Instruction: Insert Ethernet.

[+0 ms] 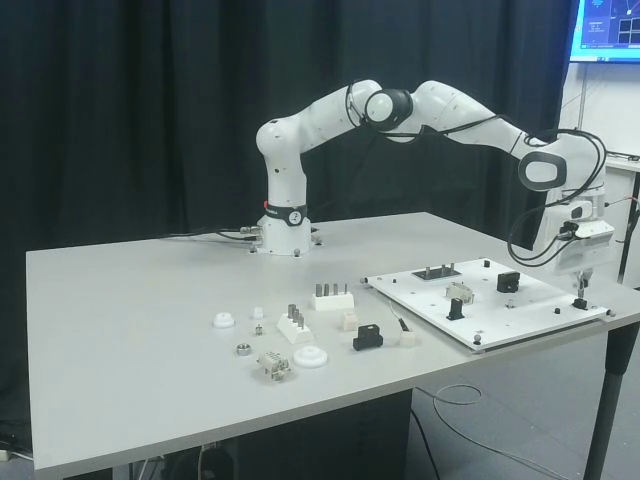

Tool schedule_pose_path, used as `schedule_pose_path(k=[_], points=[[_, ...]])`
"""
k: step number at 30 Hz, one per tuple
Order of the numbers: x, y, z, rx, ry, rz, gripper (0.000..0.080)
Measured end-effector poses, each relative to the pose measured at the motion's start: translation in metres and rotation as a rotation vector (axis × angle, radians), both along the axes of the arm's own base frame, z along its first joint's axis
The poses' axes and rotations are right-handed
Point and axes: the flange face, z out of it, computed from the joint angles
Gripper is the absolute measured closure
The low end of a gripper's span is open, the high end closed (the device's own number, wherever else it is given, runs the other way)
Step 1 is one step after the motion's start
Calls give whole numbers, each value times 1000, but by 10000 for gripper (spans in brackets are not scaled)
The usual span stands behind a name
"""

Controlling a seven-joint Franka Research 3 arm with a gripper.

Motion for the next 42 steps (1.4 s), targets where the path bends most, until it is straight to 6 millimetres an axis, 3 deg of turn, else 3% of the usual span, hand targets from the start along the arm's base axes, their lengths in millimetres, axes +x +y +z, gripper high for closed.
schedule_pose_path(k=[42], points=[[6, -6, 0, -7, -11, -14, 730]])
